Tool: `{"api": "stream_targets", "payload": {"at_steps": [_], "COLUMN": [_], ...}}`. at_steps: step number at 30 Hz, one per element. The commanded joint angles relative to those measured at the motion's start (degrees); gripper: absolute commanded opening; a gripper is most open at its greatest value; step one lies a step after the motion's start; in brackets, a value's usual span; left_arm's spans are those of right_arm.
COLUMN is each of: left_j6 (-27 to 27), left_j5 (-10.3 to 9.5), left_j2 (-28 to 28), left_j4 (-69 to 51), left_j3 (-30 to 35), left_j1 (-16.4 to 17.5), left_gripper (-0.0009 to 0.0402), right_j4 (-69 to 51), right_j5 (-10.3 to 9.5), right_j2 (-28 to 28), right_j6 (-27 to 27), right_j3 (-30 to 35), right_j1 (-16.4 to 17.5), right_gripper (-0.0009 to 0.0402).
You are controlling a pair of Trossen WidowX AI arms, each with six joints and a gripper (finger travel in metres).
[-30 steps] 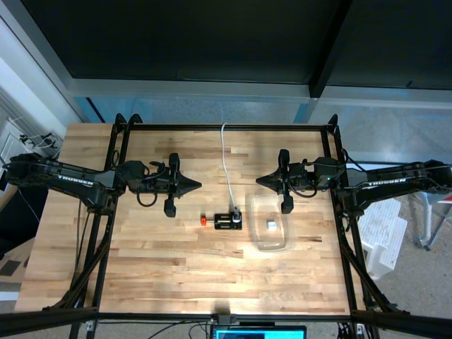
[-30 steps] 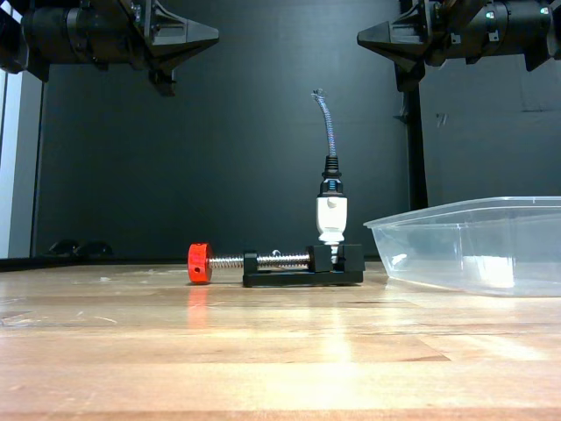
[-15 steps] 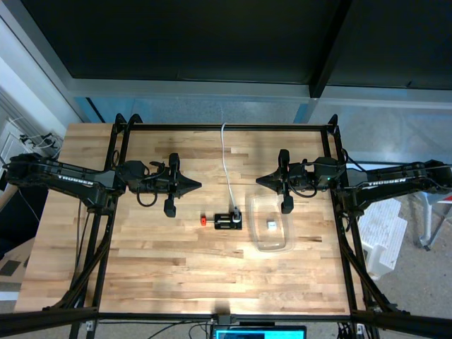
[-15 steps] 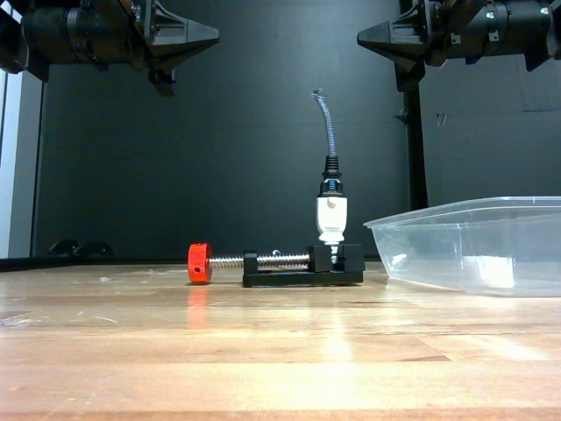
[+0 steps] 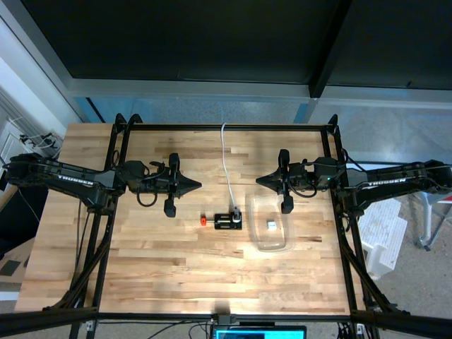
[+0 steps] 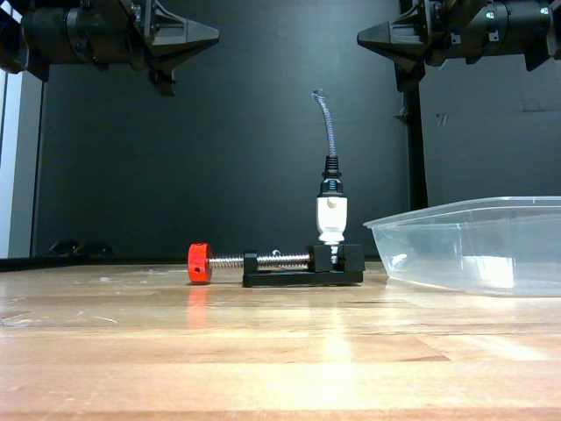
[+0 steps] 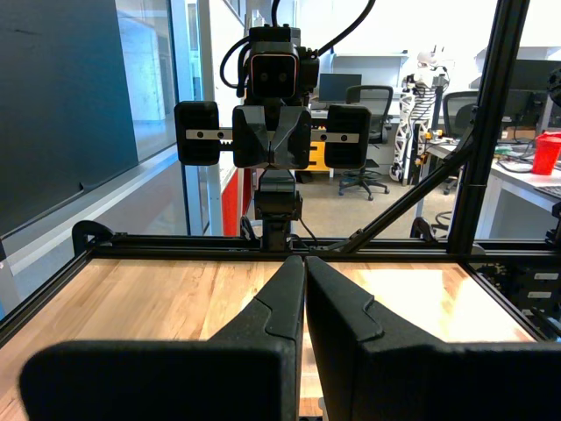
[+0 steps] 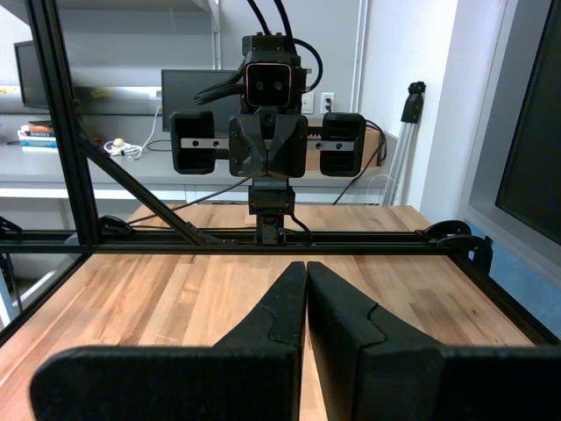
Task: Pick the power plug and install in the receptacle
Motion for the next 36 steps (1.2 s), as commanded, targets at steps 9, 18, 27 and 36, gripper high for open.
{"api": "stream_targets", "payload": {"at_steps": [9, 18, 27, 36], "left_j6": [0.02, 0.02, 0.02, 0.02], "left_j5": [0.02, 0.02, 0.02, 0.02], "left_j2": [0.02, 0.02, 0.02, 0.02], "left_j4": [0.02, 0.02, 0.02, 0.02], "left_j3": [0.02, 0.02, 0.02, 0.02], "left_j1": [0.00, 0.00, 0.00, 0.00], "left_gripper": [0.0000, 0.0000, 0.0000, 0.0000], "right_j4": [0.00, -0.04, -0.42, -1.01], "right_j5": [0.02, 0.02, 0.00, 0.02], "right_j2": [0.00, 0.00, 0.00, 0.00], "right_j6": [0.02, 0.02, 0.02, 0.02], "right_j3": [0.02, 0.02, 0.02, 0.02], "right_j1": [0.00, 0.02, 0.02, 0.02], "right_gripper": [0.0000, 0.0000, 0.0000, 0.0000]}}
